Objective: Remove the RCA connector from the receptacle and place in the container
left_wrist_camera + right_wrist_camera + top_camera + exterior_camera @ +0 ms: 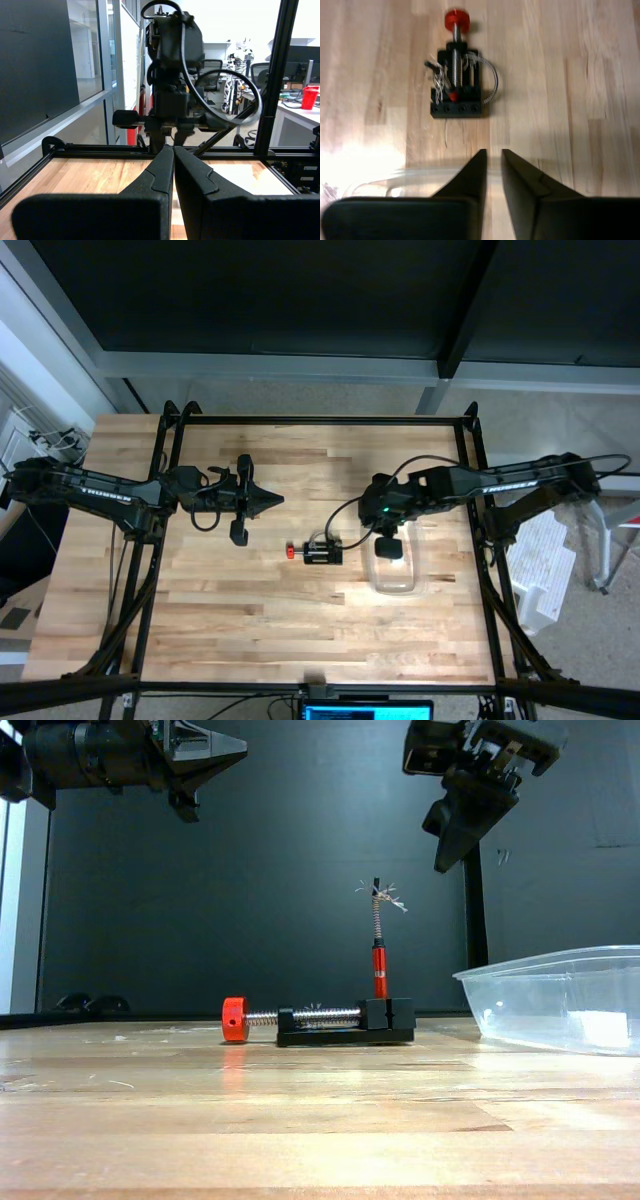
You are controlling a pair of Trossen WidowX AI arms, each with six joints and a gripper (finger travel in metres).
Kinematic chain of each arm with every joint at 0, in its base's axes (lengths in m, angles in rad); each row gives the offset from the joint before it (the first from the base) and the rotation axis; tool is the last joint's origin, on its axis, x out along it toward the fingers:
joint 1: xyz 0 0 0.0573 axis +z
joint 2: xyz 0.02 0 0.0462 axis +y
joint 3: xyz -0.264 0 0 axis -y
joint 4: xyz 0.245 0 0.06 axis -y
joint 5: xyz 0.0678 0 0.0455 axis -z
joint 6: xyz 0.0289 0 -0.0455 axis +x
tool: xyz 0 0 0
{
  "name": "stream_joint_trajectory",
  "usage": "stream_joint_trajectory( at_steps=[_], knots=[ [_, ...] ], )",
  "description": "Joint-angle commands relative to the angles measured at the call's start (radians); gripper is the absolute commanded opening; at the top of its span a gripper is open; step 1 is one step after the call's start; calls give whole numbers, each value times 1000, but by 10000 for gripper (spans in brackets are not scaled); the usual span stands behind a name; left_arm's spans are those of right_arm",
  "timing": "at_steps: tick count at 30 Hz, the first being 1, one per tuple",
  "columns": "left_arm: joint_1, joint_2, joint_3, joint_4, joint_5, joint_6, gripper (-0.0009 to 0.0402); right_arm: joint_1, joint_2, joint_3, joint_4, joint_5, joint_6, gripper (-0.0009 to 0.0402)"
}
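Observation:
The receptacle (pixel 322 553) is a small black block with a red cap (pixel 234 1019), lying on the wooden table. The RCA connector (pixel 380 970) stands upright in the block, its red barrel topped by a spring and frayed wire; it also shows as the red tip (pixel 452 95). The clear container (pixel 540 972) lies to the block's right. My right gripper (pixel 493 152) hangs above the container's rim (pixel 415 173), just short of the receptacle (pixel 456 95), open by a narrow gap and holding nothing. My left gripper (pixel 173 148) is shut, high above the table's left part.
A small whitish piece (pixel 605 1028) lies inside the container. A black frame (pixel 320 421) runs around the table. The left arm (pixel 100 495) reaches in from the left edge, the right arm (pixel 500 480) from the right.

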Motion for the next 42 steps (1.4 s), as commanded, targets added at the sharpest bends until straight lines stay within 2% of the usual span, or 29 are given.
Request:
stream_joint_trajectory(
  at_steps=[1,4,7,10,12,14,29,42],
  knots=[
    [0,0,0,0,0,0,0,12,56,38,-17,6,16,112],
    [0,0,0,0,0,0,0,23,109,76,-24,30,31,158],
    [0,0,0,0,0,0,0,32,159,106,-25,30,38,193],
    [0,0,0,0,0,0,0,48,208,143,-31,31,40,216],
    [0,0,0,0,0,0,0,63,237,164,-31,47,42,223],
    [0,0,0,0,0,0,0,79,264,185,-31,75,48,227],
    [0,0,0,0,0,0,0,92,399,215,34,69,64,228],
    [0,0,0,0,0,0,0,90,437,195,76,68,63,221]
  ],
)
